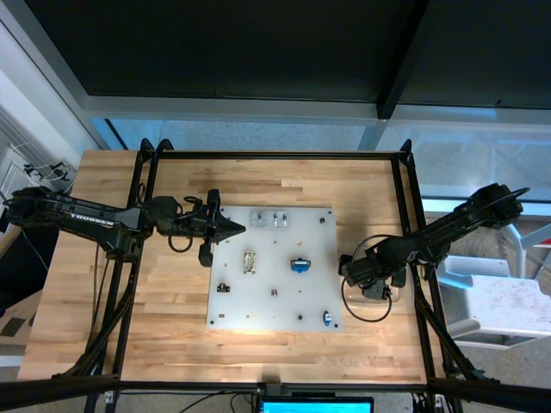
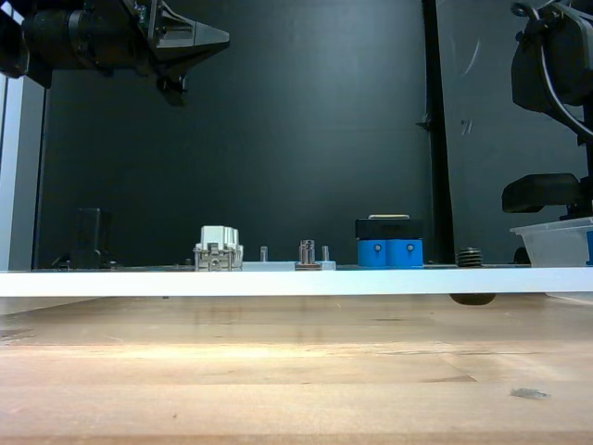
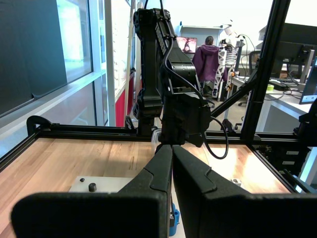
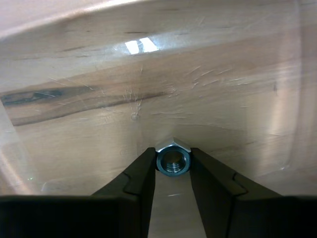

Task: Pick the M12 fastener and fasten on the M12 threads

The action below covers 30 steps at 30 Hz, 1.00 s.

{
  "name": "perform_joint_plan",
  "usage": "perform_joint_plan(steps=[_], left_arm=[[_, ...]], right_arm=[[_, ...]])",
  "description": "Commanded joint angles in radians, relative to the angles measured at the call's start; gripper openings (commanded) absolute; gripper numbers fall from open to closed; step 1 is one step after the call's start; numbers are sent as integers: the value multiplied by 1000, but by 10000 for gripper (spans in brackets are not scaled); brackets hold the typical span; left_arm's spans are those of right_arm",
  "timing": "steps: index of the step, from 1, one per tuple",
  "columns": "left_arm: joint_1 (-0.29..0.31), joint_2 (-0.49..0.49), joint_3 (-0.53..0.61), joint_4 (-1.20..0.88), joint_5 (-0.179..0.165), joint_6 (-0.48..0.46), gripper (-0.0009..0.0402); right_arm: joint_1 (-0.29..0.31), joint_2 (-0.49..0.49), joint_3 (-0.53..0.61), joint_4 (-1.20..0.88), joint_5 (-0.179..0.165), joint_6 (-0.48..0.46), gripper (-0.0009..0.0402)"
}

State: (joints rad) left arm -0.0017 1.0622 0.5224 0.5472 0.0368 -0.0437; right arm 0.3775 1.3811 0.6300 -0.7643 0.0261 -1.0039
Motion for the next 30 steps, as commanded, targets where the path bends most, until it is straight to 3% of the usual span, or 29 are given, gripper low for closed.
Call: perform_joint_plan(steps=[1, 14, 23, 30], left_arm=[[0, 0, 0, 0, 1, 0, 0], [0, 0, 0, 0, 0, 0, 0], [0, 0, 0, 0, 0, 0, 0], [0, 0, 0, 0, 0, 0, 0]], right_arm=[[0, 1, 0, -2, -1, 1, 59], [0, -25, 77, -93, 0, 1, 16], [0, -37, 291, -284, -1, -4, 16], [3, 50, 465, -371, -2, -31, 16]])
